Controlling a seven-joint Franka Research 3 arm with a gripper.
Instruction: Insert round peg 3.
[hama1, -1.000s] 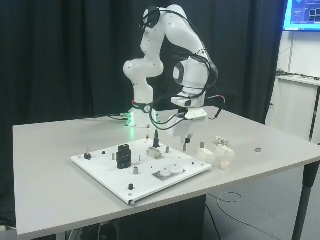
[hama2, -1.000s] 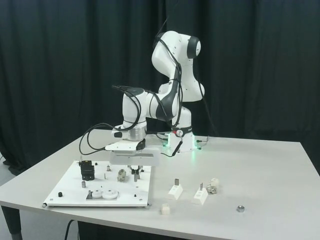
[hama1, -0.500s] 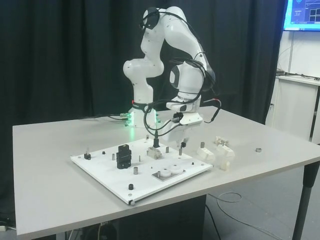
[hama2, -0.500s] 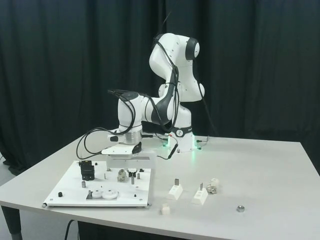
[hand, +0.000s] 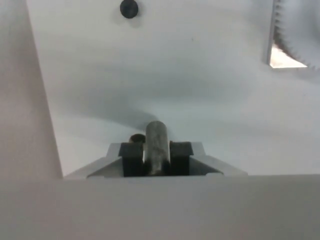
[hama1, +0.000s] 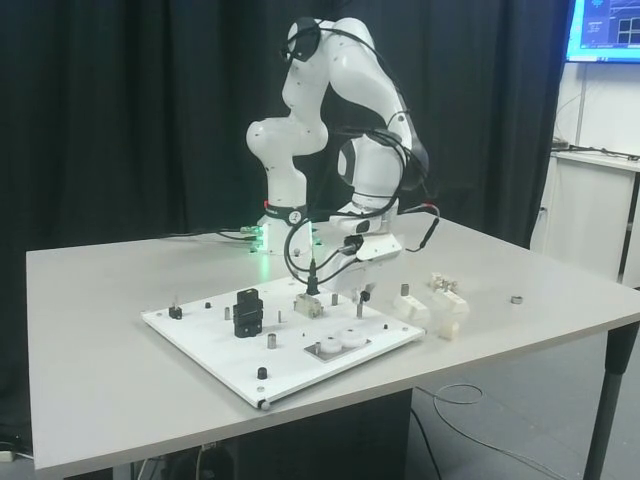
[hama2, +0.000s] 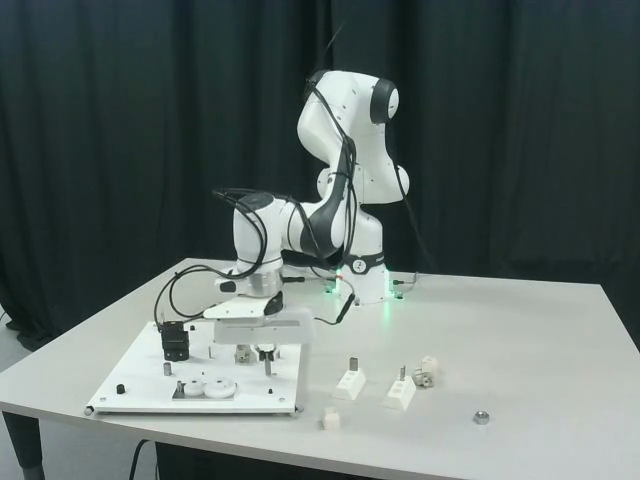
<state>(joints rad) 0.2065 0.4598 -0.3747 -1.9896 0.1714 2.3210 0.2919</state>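
My gripper (hand: 156, 159) is shut on a grey round peg (hand: 156, 145), which stands upright between the two black pads (hand: 131, 159). The peg's lower end hangs just above the white board (hand: 200, 100), beside a small dark hole (hand: 135, 138) that the peg partly hides. In the first room view the gripper (hama1: 362, 294) is low over the board's (hama1: 220, 355) far right part, with the peg (hama1: 362, 298) pointing down. The second room view shows the gripper (hama2: 268, 360) over the board (hama2: 130, 375) near its right edge.
A black block (hama1: 247, 312), white gears (hama1: 345, 342) on a metal plate and several short pegs stand on the board. Off the board lie white holder blocks (hama1: 410, 305) (hama1: 447, 300) and a small ring (hama1: 517, 298). The gear's (hand: 300, 30) toothed edge shows in the wrist view.
The gripper, still holding the peg, has moved from the board's right edge inward over the board and come down closer to its surface.
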